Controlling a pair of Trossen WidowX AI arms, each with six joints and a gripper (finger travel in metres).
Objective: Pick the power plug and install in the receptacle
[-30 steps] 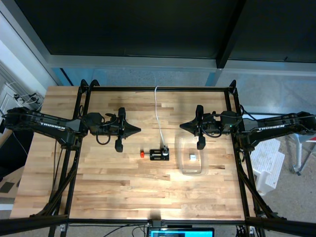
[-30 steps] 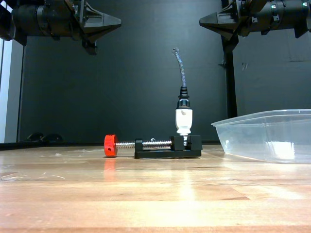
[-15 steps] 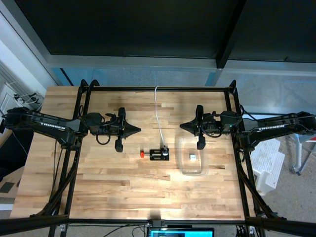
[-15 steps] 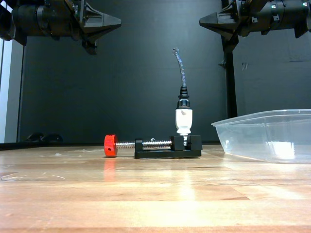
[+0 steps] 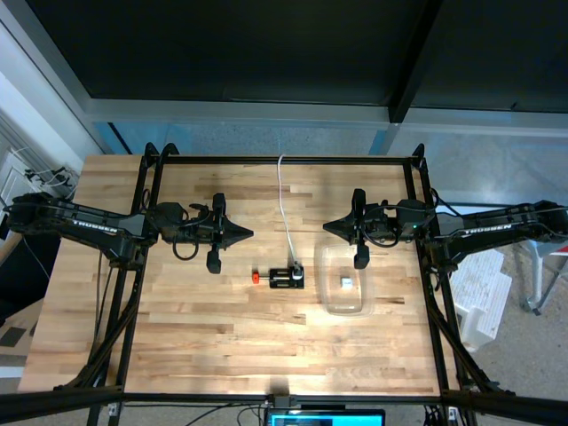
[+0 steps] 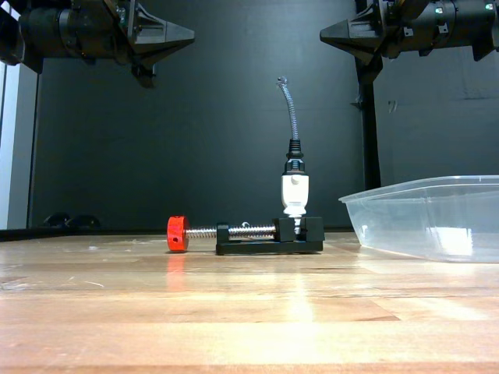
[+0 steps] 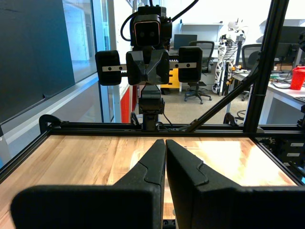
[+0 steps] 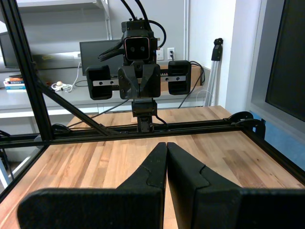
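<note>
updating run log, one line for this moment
phase: pre-grasp | left gripper: shut, high, left of vise | right gripper: shut, high, right of vise | receptacle: in vise | power plug: not visible

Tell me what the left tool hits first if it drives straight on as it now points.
Probably the right tool: the left tool, shut, hangs high over the table, aimed level at it, tip to tip, nothing between.

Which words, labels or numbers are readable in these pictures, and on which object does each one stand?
"TROSSEN": on the left arm, whose shut left gripper hangs above the table.
"TROSSEN": on the right arm, whose shut right gripper also hangs above the table.
Nothing else is readable.
</note>
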